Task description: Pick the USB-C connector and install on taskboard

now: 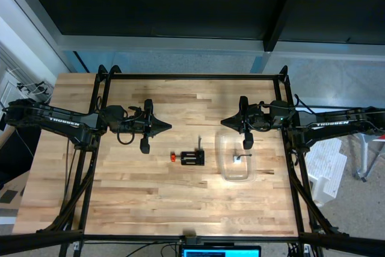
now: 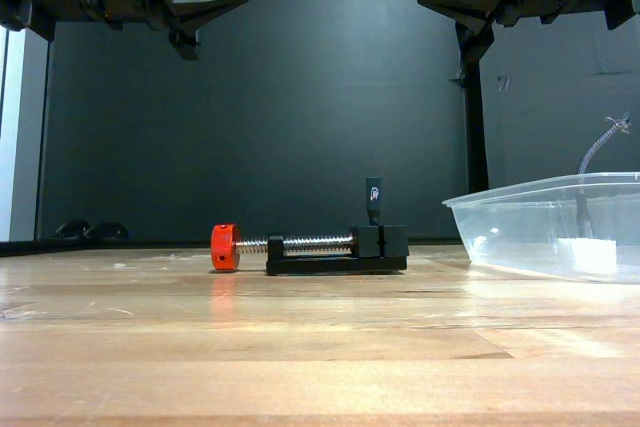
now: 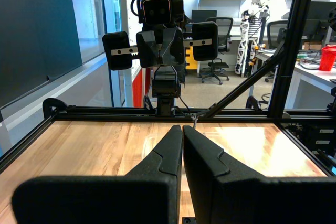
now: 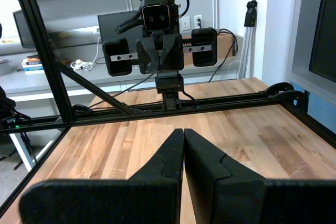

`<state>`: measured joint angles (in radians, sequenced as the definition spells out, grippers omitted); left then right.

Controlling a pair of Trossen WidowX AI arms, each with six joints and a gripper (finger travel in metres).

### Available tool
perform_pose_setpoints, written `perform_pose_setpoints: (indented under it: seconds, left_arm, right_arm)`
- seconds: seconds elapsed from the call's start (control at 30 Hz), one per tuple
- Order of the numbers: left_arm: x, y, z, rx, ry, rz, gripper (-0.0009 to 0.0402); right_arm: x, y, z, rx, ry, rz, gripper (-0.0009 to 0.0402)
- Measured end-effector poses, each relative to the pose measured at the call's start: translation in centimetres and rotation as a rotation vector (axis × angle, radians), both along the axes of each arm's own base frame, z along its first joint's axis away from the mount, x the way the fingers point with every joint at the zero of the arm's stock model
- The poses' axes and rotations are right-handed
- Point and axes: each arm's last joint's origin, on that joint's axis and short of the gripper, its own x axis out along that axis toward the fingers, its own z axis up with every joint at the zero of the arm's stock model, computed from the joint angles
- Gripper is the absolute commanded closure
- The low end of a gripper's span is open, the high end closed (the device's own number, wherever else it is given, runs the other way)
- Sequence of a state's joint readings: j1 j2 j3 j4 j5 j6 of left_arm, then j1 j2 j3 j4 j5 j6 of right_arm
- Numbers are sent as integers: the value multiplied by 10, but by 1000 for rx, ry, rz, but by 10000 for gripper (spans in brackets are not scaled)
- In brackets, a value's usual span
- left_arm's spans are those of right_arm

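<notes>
Left gripper, right gripper — hovering, facing inward.

Lab, office chair, monitor, desks

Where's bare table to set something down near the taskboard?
Free: the strip between taskboard and near table edge, and the wood beyond the knob toward the left arm. Crowded: the gap between taskboard and clear tray. The left gripper and right gripper, both shut, hover high behind.
</notes>
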<state>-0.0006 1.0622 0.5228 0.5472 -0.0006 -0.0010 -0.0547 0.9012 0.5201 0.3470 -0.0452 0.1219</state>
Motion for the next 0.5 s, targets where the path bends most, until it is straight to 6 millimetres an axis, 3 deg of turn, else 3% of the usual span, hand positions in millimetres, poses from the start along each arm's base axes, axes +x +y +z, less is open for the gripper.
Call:
perform_pose_setpoints:
  seconds: [0.5]
  left_arm:
    - [0,0,0,0,0,0,393]
  right_arm:
    - [0,0,4,8,2,2,393]
